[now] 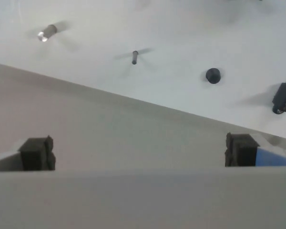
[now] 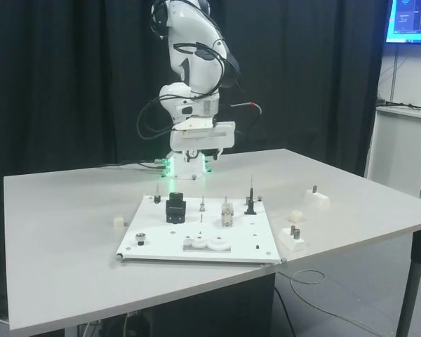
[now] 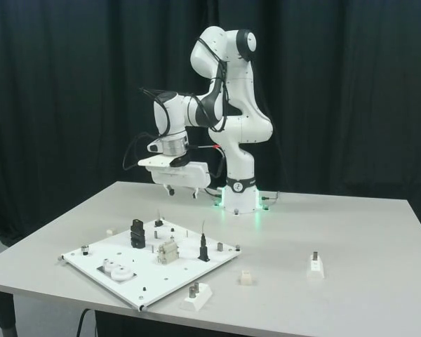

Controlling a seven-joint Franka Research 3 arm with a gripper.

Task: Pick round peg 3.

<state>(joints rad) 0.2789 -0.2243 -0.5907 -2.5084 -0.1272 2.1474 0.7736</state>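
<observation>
Both of my fingers point(image 1: 36, 153) sit nearest the lens, black pads set wide apart with nothing between them. Under them is bare grey counter point(image 1: 86, 124), and just past it runs the straight edge of the white board point(image 1: 181, 28) that carries the parts.

Nothing marks which piece is number three, so I am judging. The round peg point(image 1: 47, 32) I take for it is the stubby metal one standing upright on the board, well apart from a thin pin point(image 1: 134, 57) and a black knob point(image 1: 213, 75). It could equally be another of the upright pegs; I cannot tell.

I expect it to be light, rigid and smooth, so slippery against my pads. It will not crush, but it could twist or shoot out if I pinch off-centre. I would close across its round shank near the top, pads square to it, then lift straight up along its axis so it does not jam in its hole.

Room looks generous. From the room views I hang above the counter between my base and the board, clear of everything. Ahead, the black block point(image 2: 175, 209) and the tall black post point(image 2: 251, 200) are what I must not clip when coming down.
</observation>
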